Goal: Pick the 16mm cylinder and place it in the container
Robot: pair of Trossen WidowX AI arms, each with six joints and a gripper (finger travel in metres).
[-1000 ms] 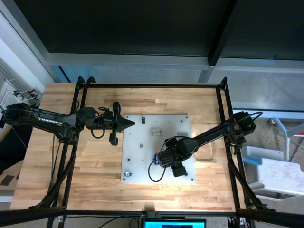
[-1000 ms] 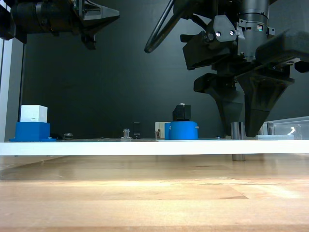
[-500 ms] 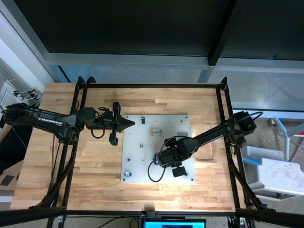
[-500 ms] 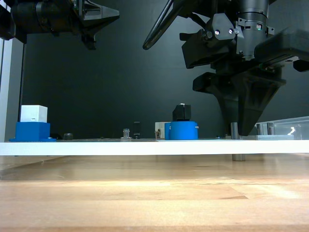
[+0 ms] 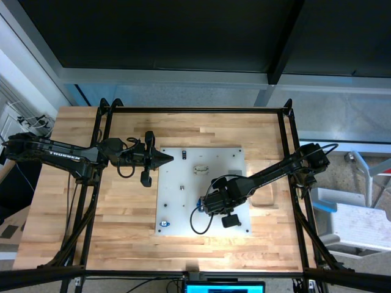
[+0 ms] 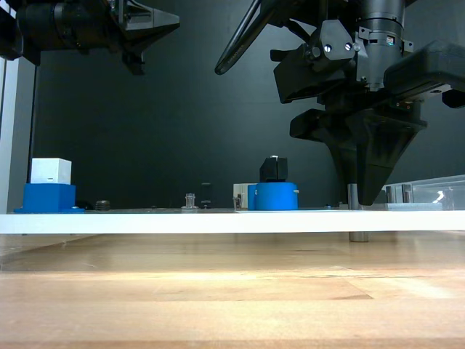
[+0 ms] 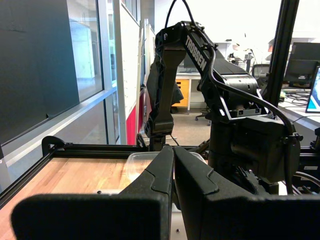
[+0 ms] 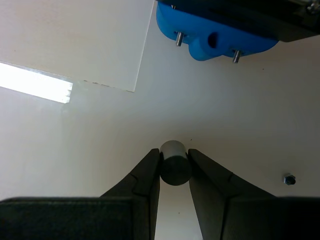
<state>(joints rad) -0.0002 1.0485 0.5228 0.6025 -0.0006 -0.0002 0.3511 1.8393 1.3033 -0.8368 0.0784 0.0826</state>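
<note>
Steel 16mm cylinder (image 8: 175, 163) pinched between right gripper (image 8: 174, 154) fingers (image 8: 145, 176); left gripper (image 5: 164, 157) beside board (image 5: 183, 207).

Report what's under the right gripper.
Right gripper is shut on the 16mm cylinder, upright on the board; its base is hidden. Left gripper, shut, hangs above the board's left edge.

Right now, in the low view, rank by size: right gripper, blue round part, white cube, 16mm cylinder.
1. Right gripper, over the board.
2. Blue round part and white cube: alike, unranked.
3. 16mm cylinder, in its fingers.
Left gripper: shut, upper left.
</note>
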